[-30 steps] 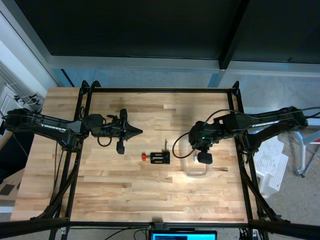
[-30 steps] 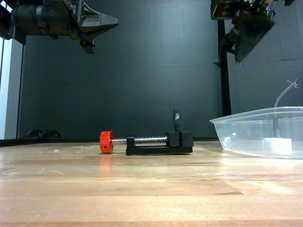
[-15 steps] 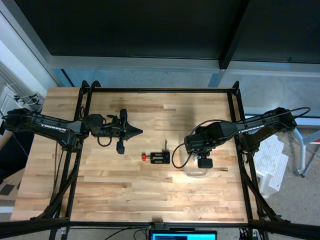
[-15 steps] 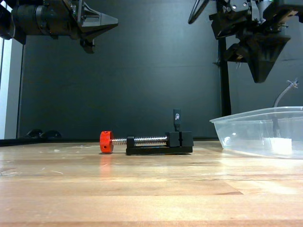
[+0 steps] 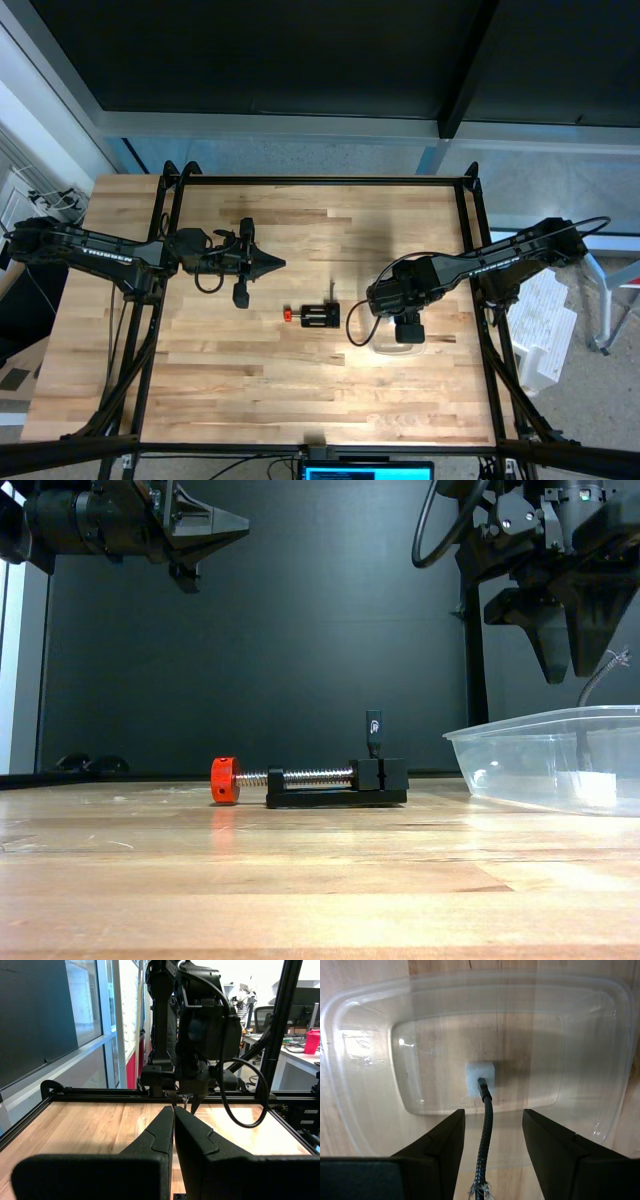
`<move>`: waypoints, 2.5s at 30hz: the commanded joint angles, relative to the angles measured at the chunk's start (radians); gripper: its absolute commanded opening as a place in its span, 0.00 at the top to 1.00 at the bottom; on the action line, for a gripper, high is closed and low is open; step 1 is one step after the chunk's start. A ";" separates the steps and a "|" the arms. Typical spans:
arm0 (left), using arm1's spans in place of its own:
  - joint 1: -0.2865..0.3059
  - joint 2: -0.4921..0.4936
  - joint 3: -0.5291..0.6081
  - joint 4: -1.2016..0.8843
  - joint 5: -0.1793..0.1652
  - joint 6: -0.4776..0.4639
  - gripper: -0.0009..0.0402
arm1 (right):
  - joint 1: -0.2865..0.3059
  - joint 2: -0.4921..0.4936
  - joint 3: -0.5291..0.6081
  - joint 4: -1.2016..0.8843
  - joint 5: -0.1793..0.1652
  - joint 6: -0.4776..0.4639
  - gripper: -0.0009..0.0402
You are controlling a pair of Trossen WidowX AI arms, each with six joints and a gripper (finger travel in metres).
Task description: Pick the USB-C connector and install on taskboard
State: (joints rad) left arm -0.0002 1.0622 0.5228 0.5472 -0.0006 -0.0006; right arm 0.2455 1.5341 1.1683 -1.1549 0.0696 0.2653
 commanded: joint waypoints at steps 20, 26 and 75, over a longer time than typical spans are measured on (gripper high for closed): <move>0.000 0.000 0.000 0.000 0.000 0.000 0.98 | 0.017 0.000 -0.124 0.138 0.017 0.043 0.56; 0.000 0.000 0.000 0.000 0.000 0.000 0.98 | 0.017 0.000 -0.146 0.159 0.017 0.044 0.56; 0.000 0.000 0.000 0.000 0.000 0.000 0.98 | 0.014 0.033 -0.186 0.239 0.008 0.032 0.95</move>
State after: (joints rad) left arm -0.0002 1.0618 0.5228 0.5472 -0.0010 -0.0010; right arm 0.2596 1.5669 0.9817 -0.9157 0.0776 0.2974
